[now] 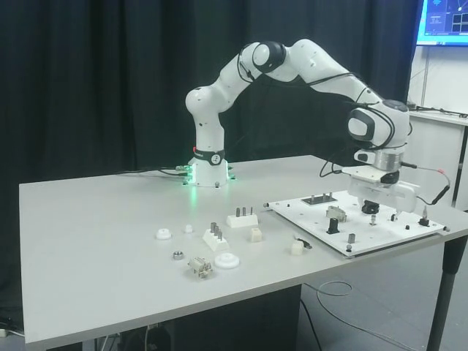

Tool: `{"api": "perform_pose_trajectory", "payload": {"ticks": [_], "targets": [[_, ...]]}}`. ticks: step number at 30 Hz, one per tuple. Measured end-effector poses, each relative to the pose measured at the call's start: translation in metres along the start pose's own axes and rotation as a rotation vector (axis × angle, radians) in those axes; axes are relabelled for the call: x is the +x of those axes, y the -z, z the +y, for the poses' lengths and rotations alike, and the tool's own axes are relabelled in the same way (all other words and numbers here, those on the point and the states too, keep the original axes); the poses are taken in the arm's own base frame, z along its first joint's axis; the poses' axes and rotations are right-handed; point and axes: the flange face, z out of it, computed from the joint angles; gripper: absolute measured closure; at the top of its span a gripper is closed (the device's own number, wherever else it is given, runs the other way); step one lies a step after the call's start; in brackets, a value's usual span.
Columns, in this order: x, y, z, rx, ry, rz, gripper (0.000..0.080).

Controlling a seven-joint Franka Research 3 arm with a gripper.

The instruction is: Pick BNC.

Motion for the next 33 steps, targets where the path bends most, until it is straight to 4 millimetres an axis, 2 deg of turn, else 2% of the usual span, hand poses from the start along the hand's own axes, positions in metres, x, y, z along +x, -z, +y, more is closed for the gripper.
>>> {"api": "perform_pose_trajectory", "payload": {"ticks": [33], "targets": [[0.004,-0.015,0.002,0.059,0.020,0.010,0.0003]]}}
